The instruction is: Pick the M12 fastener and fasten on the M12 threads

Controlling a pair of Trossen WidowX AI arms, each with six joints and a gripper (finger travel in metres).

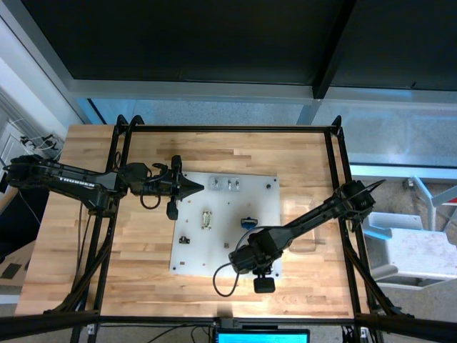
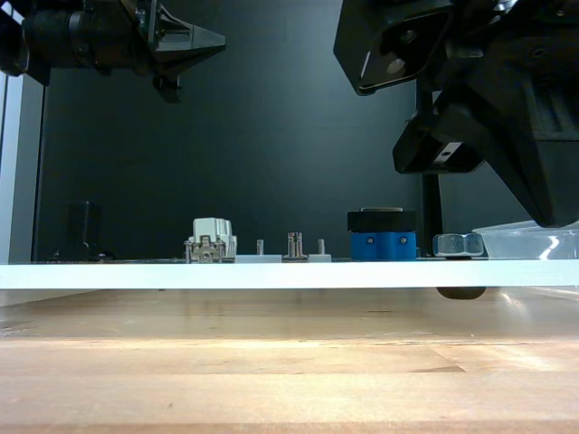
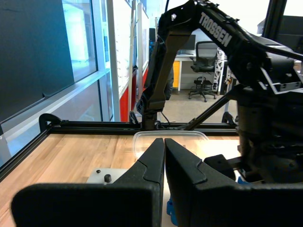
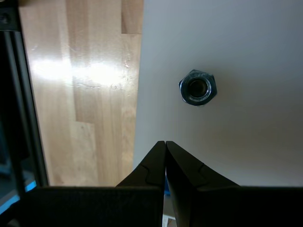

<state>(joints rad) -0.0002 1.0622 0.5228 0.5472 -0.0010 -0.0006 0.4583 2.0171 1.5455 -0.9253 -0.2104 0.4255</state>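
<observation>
The M12 fastener (image 4: 197,87) is a small silver hex nut sitting flat on the white board (image 4: 246,42), close to the board's edge. A dark core fills its hole. In the low view the nut (image 2: 459,244) rests at board level in front of the clear tray (image 2: 529,237). No ribs show under it, so it looks run down on its stud. My right gripper (image 4: 165,143) hangs above and beside the nut, shut on nothing. In the high view the right arm (image 1: 246,259) hides that spot. My left gripper (image 1: 202,187) is shut and empty over the board's far left edge.
A blue connector (image 1: 248,223) and a grey connector (image 1: 207,219) stand mid-board, with small posts (image 2: 294,244) between them in the low view. The clear tray (image 3: 142,139) lies right of the board. A black frame (image 1: 228,129) rings the wooden table.
</observation>
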